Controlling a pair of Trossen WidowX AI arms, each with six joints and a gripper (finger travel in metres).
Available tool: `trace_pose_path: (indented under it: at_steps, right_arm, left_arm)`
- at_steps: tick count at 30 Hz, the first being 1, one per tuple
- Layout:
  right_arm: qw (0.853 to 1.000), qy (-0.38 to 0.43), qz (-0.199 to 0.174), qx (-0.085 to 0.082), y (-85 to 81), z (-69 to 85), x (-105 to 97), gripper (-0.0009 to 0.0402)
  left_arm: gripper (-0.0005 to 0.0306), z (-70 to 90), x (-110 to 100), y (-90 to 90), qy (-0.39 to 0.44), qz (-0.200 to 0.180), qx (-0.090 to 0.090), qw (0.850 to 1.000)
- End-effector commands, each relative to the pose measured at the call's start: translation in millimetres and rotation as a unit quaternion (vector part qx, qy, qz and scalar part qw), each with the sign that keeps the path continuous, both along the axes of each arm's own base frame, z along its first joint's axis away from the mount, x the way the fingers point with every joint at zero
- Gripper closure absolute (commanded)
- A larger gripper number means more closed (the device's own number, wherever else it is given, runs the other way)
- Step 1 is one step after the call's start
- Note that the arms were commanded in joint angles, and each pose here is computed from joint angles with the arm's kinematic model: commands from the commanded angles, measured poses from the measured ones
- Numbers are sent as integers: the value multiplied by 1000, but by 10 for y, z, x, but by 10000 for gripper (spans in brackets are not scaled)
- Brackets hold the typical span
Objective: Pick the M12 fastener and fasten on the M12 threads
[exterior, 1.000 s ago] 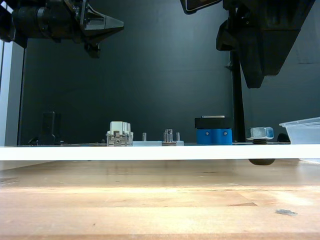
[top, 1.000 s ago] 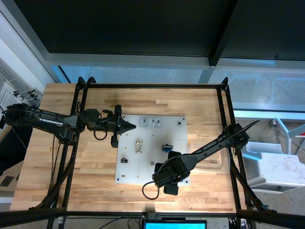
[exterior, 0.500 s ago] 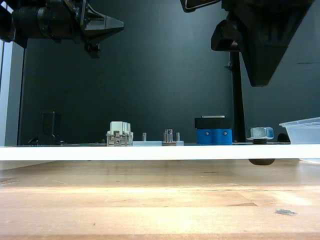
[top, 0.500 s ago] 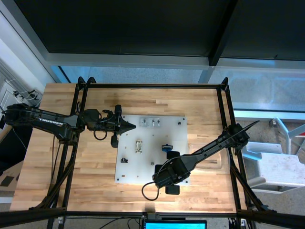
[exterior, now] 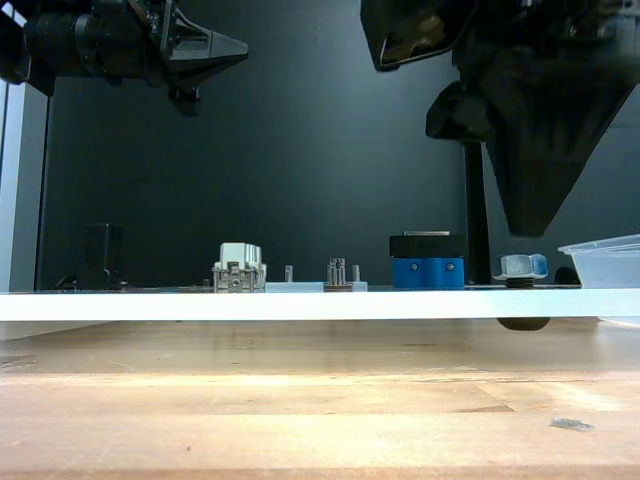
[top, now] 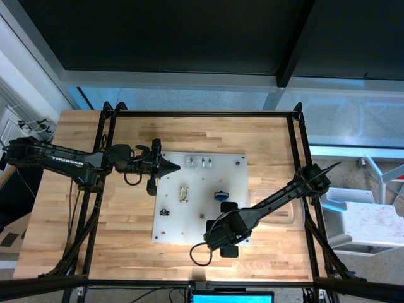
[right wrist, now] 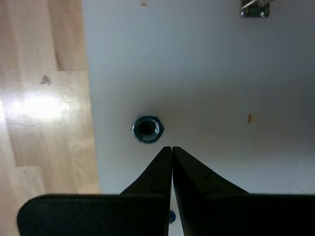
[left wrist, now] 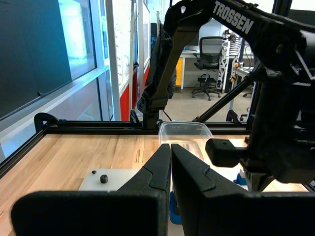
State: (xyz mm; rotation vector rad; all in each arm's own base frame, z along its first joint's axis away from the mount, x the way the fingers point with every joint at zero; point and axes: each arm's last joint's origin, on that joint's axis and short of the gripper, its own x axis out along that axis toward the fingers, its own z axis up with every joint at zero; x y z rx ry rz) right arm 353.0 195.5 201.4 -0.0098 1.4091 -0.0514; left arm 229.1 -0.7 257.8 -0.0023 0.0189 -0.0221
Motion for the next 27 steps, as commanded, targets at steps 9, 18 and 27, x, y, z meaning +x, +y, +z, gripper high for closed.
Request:
trace_pose_path:
  at_steps: [9, 18, 27]
  right_arm:
    - [1000, -7, 0, -10, -22, -116, -9, 393]
    - [994, 36, 43, 92, 43, -115, -20, 393]
    - [995, 37, 44, 81, 25, -83, -38, 393]
  left_arm:
    - [300, 1, 0, 1, 0, 0, 0, 1000]
    - [300, 1, 0, 1, 0, 0, 0, 1000]
    - [300, 1, 0, 0, 0, 0, 0, 1000]
